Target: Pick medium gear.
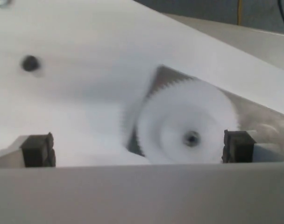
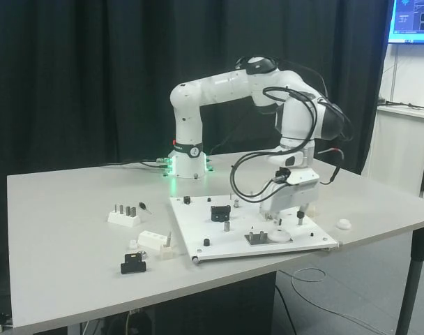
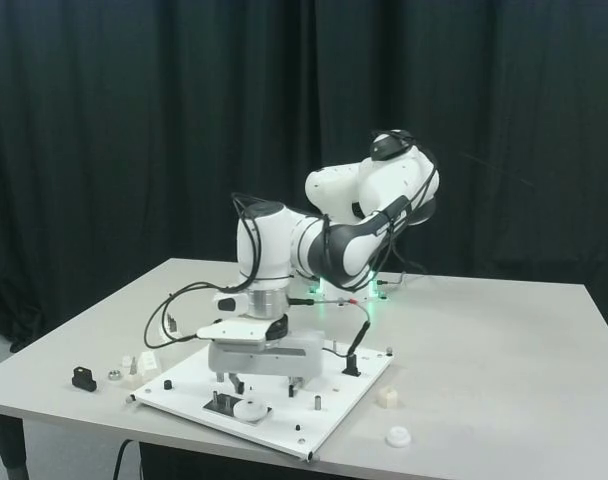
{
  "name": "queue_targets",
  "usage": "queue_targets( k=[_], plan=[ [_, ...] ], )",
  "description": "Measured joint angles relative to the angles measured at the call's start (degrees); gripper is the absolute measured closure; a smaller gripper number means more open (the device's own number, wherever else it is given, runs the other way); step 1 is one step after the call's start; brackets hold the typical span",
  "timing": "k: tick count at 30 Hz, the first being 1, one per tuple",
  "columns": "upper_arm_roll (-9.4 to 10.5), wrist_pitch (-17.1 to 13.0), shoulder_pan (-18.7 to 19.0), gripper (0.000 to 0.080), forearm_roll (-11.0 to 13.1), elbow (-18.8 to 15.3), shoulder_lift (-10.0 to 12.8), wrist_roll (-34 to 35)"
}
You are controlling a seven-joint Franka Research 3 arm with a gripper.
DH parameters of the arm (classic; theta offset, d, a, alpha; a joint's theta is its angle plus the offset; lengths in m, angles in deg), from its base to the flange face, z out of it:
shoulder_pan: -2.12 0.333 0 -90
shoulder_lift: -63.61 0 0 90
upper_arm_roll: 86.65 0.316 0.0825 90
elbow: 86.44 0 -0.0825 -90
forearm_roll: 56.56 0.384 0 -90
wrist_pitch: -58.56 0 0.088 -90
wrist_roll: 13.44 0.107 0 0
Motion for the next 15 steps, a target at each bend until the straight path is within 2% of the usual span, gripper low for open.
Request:
queue_targets(
  k=[7, 15],
  plan=[
    [0.17, 0.0, 1.8, 0.0003, 1.5, 1.1, 0.0, 3.3],
    [1.02, -0.7, 3.9, 0.0003, 1.8, 3.4, 0.0, 8.9]
  ],
)
